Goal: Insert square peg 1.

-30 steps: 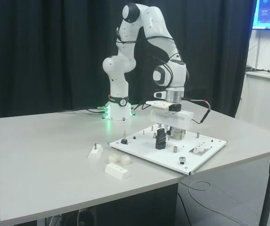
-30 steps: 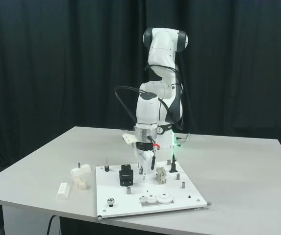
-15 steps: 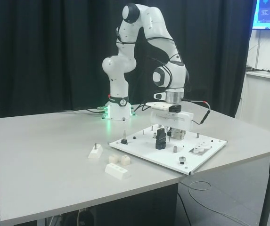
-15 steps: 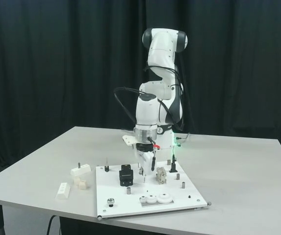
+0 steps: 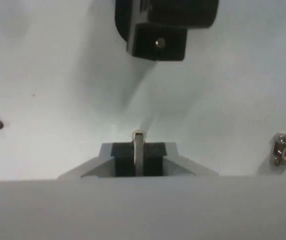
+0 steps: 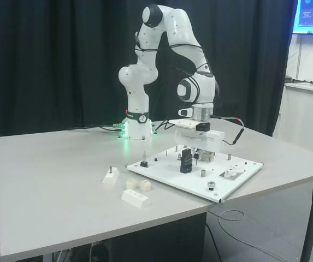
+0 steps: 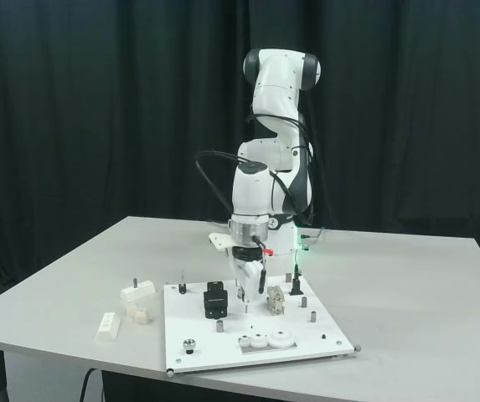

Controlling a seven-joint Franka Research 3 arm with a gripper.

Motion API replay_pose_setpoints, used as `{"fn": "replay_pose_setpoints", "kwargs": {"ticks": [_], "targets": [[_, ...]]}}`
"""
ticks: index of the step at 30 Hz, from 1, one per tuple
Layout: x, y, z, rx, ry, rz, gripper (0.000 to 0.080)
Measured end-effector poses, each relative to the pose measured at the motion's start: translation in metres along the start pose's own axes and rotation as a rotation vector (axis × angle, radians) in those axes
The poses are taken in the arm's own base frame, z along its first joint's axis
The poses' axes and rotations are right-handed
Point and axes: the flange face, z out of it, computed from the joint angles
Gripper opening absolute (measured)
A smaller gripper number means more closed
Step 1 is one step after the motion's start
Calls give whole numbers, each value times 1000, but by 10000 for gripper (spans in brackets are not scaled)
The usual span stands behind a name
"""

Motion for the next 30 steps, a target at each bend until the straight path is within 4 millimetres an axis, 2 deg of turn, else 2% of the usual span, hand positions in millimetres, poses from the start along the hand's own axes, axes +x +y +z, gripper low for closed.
{"fn": "replay_pose_setpoints", "kwargs": {"ticks": [18, 30], "targets": [[1, 0, 0, -3, -3, -12, 33], [3, -1, 0, -19, -30, -101, 33]]}}
